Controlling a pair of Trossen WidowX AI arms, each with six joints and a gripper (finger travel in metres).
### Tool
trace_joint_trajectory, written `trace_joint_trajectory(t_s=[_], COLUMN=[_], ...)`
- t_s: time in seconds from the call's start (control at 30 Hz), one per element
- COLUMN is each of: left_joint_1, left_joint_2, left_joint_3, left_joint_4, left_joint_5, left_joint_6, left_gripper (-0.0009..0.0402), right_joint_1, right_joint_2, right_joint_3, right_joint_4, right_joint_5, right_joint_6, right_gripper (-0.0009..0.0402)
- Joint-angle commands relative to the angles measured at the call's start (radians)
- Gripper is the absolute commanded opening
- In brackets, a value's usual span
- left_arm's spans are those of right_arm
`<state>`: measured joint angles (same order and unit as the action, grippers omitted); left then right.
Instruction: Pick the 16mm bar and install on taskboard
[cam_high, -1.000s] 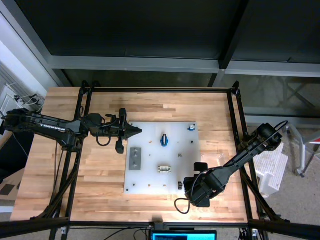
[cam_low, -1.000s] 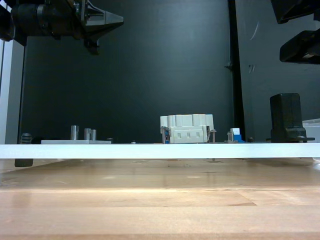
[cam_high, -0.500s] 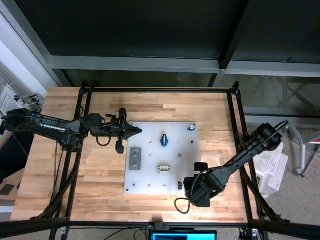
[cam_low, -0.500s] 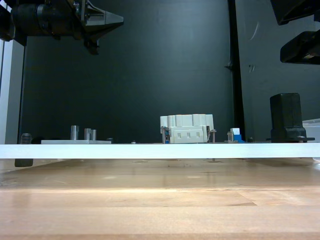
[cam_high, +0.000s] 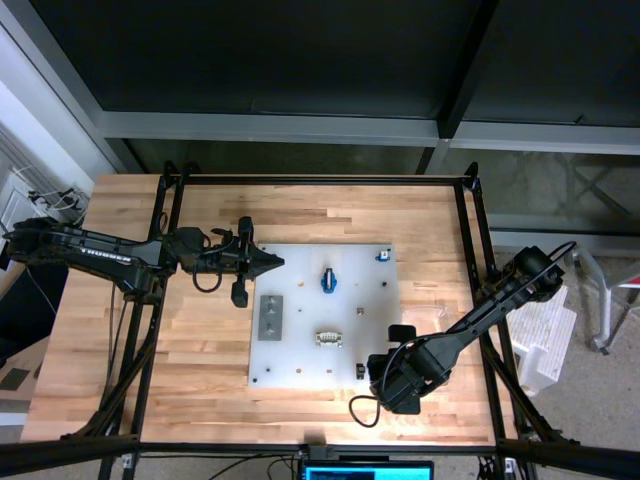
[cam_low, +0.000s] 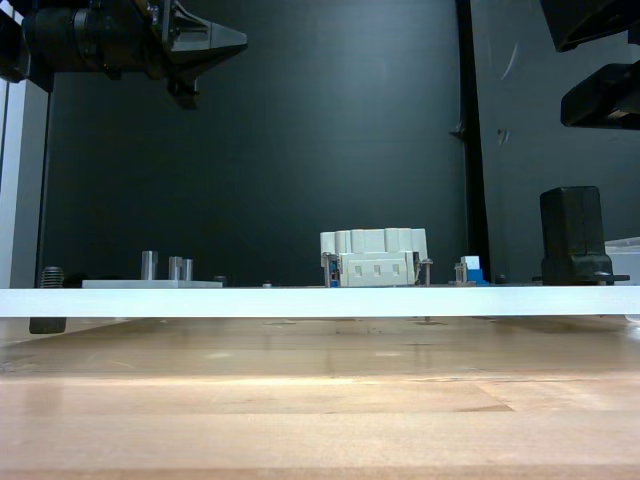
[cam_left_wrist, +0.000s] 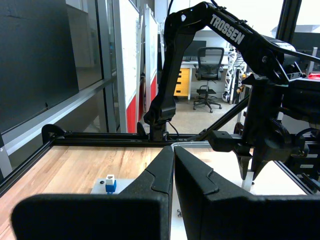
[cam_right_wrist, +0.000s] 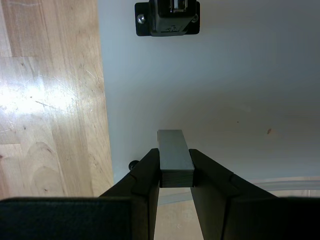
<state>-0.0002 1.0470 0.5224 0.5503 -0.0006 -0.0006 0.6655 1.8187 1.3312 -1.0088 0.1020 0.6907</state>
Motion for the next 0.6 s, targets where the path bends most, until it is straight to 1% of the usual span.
trace_joint_trajectory(t_s=[0.03, 0.6], left_joint_1=[0.000, 0.000], left_joint_2=[0.000, 0.000], left_joint_3=[0.000, 0.000], left_joint_4=[0.000, 0.000], left_joint_5=[0.000, 0.000], left_joint_6=[0.000, 0.000], left_gripper=[0.0000, 0.0000], right_joint_1=[0.000, -0.003], right_joint_2=[-0.004, -0.011], right_joint_3=[0.001, 0.001], right_joint_4=[0.001, -0.003], right_joint_5=[0.002, -0.002], right_joint_6=[0.000, 0.000], right_gripper=[0.0011, 0.0011])
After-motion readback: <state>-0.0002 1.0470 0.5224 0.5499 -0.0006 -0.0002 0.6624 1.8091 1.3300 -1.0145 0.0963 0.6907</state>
